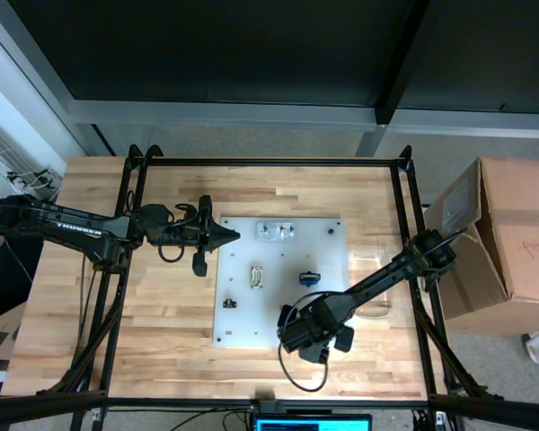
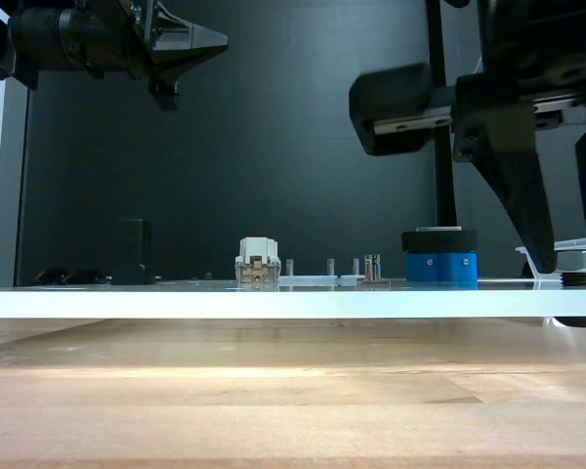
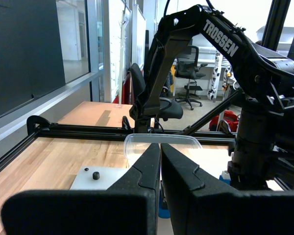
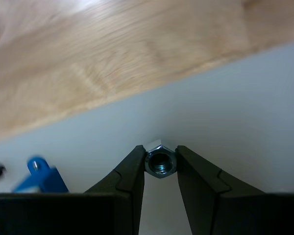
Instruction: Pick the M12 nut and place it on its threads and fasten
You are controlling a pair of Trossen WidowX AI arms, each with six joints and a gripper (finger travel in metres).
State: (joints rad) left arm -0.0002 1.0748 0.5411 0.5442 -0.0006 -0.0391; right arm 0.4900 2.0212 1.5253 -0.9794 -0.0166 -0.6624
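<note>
M12 nut (image 4: pixel 160 162) between right gripper (image 4: pixel 160 154) fingers (image 4: pixel 131 177) over stud (image 2: pixel 578 280); left gripper (image 3: pixel 160 147) aloft.

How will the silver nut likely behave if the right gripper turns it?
The nut is bare metal pinched on two flats by the right gripper at the board's near right edge, so probably rigid but slippery. Resting atop its stud, it could tilt. The left gripper hangs shut over the board's left edge.

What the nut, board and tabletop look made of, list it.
Board: smooth matte white, perhaps plastic. Nut, held in the right pincer over its near right edge: bright silvery metal, probably plated steel. Tabletop: pale wood, visible grain and strips. Left pincer hovers shut at the board's far left edge.
</note>
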